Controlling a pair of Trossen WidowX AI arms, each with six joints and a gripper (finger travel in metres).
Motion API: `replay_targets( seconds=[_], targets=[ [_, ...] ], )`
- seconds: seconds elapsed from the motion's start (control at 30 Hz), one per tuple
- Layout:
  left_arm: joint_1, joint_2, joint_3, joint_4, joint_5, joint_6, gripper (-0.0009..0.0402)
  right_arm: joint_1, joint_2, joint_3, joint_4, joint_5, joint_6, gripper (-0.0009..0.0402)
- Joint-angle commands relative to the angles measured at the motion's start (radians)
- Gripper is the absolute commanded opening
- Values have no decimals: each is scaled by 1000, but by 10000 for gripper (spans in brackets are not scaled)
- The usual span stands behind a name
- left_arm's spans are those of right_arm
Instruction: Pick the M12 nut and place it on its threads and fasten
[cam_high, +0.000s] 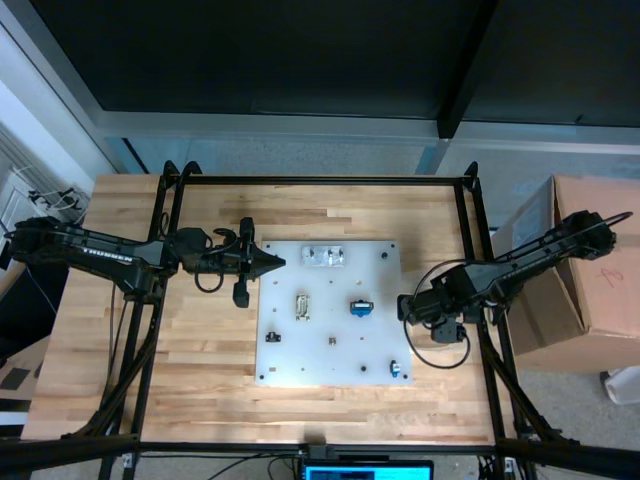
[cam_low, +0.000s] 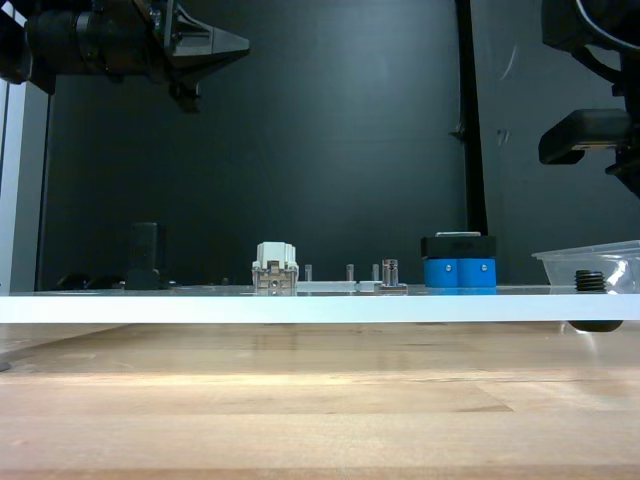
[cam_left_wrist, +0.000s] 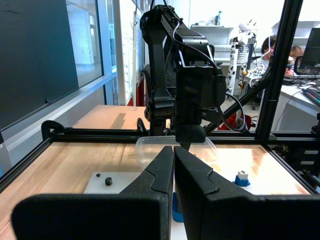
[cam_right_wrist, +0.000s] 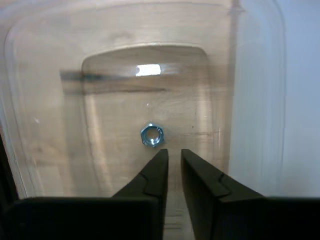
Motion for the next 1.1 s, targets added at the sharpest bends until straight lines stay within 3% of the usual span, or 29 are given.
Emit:
replay_targets(
  seconds=[0.03, 0.2, 0.5, 1.1],
  targets=[
    [0, 0, 0, 0, 0, 0, 0, -1, 0, 0, -1, 19, -72, 84],
    [0, 0, 0, 0, 0, 0, 0, -1, 0, -21, 24, 14, -91, 126],
    [0, 0, 0, 0, 0, 0, 0, -1, -2, -87, 72, 12, -90, 167],
    [0, 0, 0, 0, 0, 0, 0, -1, 39, -167, 195, 7, -87, 177]
  ],
)
